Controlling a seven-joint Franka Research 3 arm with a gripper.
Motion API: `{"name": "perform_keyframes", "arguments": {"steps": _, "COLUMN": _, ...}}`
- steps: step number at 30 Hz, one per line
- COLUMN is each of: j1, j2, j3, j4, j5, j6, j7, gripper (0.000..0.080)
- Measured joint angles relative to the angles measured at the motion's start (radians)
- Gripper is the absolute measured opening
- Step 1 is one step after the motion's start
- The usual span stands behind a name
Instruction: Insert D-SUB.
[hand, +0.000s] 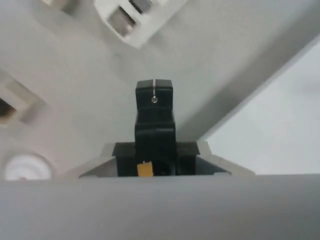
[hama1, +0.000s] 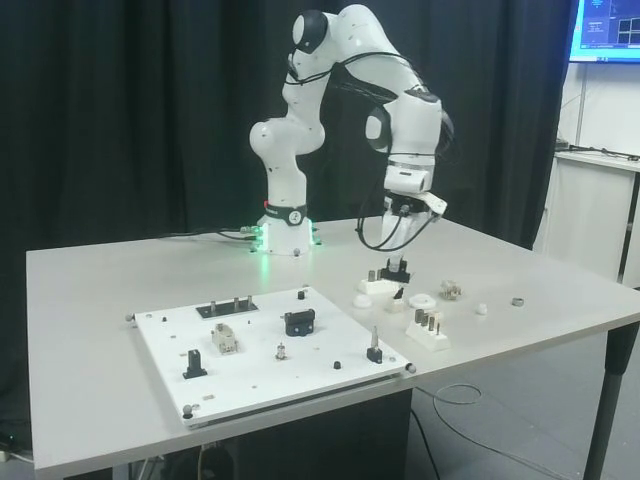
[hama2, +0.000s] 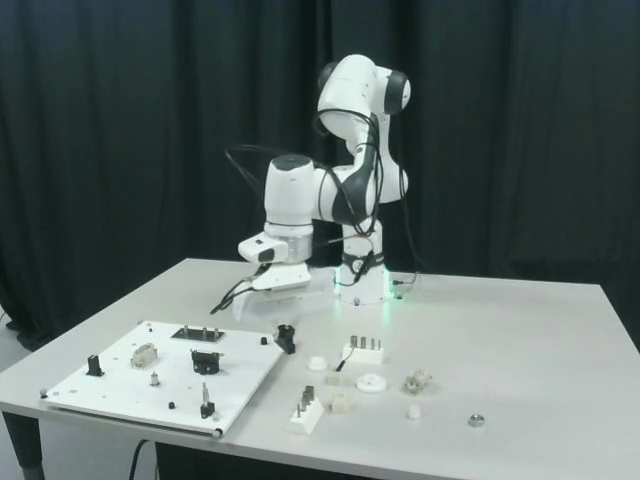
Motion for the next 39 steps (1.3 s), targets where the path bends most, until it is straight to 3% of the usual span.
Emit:
{"name": "perform_keyframes", "arguments": {"steps": 8, "j1": -0.050, "j2": -0.025, "j3": -0.001, "j4": -0.065, "j5": 0.000, "j6": 0.101, "j7": -0.117, "gripper": 0.0155}}
{"name": "perform_keyframes", "arguments": {"steps": 15, "j1": -0.095, "j2": -0.032, "j3": -0.003, "j4": -0.091, "j5": 0.000, "j6": 0.158, "j7": -0.242, "gripper": 0.0155}}
{"name": "perform_keyframes", "arguments": {"steps": 34, "j1": -0.166, "j2": -0.033, "j3": -0.032, "j4": -0.094, "j5": -0.005, "j6": 0.182, "j7": -0.677, "gripper": 0.0155}}
{"name": "perform_keyframes", "arguments": {"steps": 39, "j1": -0.180, "j2": -0.033, "j3": -0.033, "j4": -0.094, "j5": -0.005, "j6": 0.180, "j7": -0.710, "gripper": 0.0155}}
